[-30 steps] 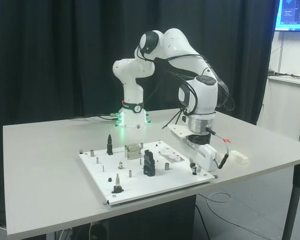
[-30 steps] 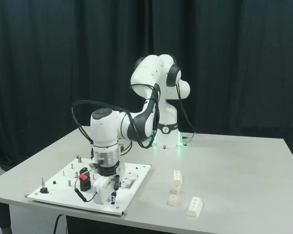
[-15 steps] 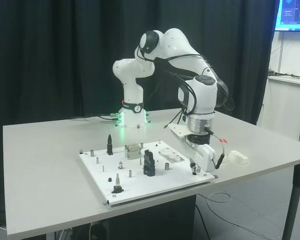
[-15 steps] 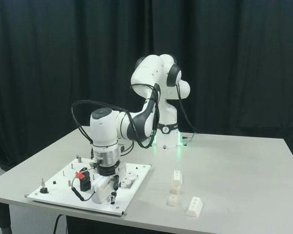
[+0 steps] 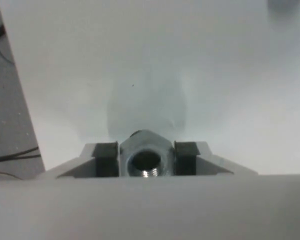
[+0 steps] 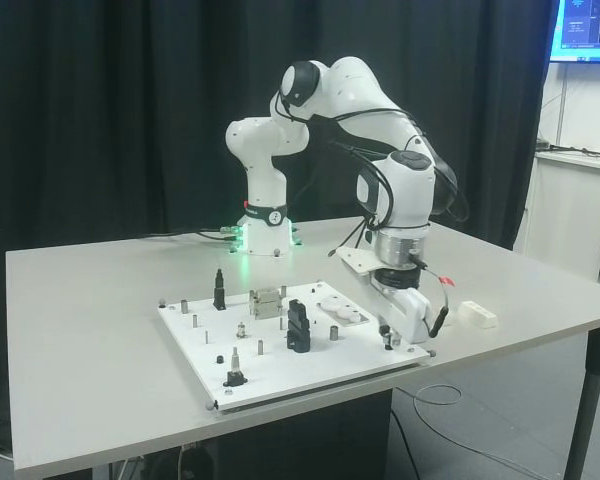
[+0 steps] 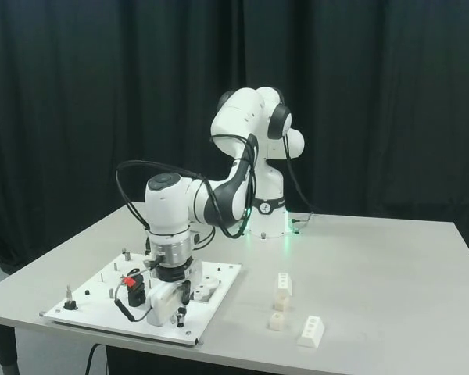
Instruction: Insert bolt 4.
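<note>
**The hand holds a bolt low over the white board**

The white robot arm (image 6: 365, 95) bends down from its base, and its hand (image 5: 146, 159) is low over the flat white board (image 6: 280, 370) that lies on the grey surface (image 6: 90, 300). The hand is close to one corner of the board.

In the wrist view, two black finger pads (image 5: 106, 159) squeeze a grey metal bolt with a six-sided head (image 5: 146, 159). One pad is on each side of the head and both touch it. So the hand is closed around the bolt. The head has a round hole in the middle, with thread showing inside. Below the bolt there is only plain white board. I cannot tell from the pictures if the tip of the bolt touches the board.

In the first room view, the hand (image 6: 395, 325) sits just beside a small white block with round holes (image 6: 342, 310) on the board. A bit farther from the hand stands a black upright part (image 6: 298, 326). Beyond that is a grey metal block (image 6: 265, 303). Small grey pegs (image 6: 259, 347) stand on the board too.

In the second room view, three small white blocks (image 7: 282, 285) lie on the surface, well apart from the hand (image 7: 172, 305) and off the board.
</note>
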Controlling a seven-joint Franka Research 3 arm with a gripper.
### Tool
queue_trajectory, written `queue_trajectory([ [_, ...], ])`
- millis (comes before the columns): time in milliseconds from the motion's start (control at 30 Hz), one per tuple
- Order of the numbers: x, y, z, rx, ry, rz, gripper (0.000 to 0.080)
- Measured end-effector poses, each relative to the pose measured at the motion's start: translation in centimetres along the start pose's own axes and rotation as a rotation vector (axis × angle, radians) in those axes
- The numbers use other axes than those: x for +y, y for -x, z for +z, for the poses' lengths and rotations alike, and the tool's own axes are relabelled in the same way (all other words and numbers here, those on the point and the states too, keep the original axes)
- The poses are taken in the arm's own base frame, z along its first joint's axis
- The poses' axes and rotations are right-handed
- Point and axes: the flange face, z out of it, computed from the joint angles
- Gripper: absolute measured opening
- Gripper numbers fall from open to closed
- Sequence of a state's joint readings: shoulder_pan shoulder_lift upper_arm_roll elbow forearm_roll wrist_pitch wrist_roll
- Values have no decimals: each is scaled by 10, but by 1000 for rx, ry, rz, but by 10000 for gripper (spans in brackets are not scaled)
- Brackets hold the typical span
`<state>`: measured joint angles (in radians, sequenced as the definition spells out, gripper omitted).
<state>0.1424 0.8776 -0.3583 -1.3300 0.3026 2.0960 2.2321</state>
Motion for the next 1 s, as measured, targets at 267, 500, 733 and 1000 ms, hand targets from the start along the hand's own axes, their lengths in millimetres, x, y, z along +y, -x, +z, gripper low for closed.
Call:
queue_trajectory([
  [267,-7,-6,-7,2,-16,0,554],
  [500,-11,-9,-22,-8,-30,1,755],
  [733,-12,-10,-42,-24,-38,-2,790],
  [1000,-15,-14,-60,-31,-49,-7,800],
])
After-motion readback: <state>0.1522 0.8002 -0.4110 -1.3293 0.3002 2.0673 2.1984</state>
